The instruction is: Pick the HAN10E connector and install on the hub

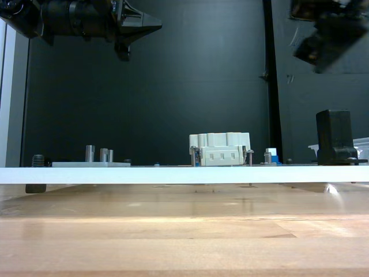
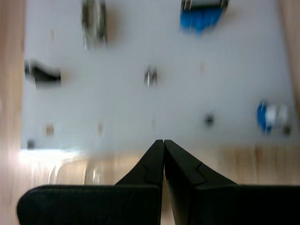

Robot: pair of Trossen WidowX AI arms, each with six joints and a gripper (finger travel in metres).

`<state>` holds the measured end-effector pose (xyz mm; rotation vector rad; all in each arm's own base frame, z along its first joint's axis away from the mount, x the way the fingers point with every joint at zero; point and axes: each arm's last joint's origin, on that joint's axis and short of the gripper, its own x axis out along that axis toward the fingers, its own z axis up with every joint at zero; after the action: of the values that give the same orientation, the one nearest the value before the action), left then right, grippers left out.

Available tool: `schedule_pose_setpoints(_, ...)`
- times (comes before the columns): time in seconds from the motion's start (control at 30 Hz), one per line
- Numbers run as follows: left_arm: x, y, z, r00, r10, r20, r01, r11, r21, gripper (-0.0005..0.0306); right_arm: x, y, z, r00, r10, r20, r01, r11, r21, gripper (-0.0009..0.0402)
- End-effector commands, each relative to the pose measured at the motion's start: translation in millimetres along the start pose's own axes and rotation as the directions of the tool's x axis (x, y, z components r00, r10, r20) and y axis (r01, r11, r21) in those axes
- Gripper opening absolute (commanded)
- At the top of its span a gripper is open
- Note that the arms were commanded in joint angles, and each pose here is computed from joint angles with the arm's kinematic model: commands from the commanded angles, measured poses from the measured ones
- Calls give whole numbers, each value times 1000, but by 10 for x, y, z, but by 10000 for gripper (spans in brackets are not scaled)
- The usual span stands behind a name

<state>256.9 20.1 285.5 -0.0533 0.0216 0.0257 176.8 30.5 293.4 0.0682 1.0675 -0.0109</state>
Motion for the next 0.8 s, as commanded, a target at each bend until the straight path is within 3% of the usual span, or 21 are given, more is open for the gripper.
schedule_pose_setpoints(0.03,1,1,0,1000,0,0,0,1000,0,0,-2,20,-81,997,-6,-77,7,1000,10,0)
schedule_pose_setpoints(0.17,1,0,-1,1000,0,0,0,1000,0,0,-3,74,-147,991,-11,-136,7,1000,-29,3)
schedule_pose_setpoints(0.27,1,0,-1,1000,0,0,0,1000,0,0,17,107,-193,981,-64,-185,53,996,-66,14)
schedule_pose_setpoints(0.37,1,0,-1,1000,0,-1,0,1000,0,0,58,150,-208,973,-71,-222,53,995,-87,35)
schedule_pose_setpoints(0.57,1,0,-1,1000,0,0,0,1000,0,0,160,241,-197,960,-82,-269,50,991,-124,109)
schedule_pose_setpoints(0.8,1,1,0,1000,0,0,0,1000,0,0,319,263,-228,941,-103,-322,77,993,-92,200)
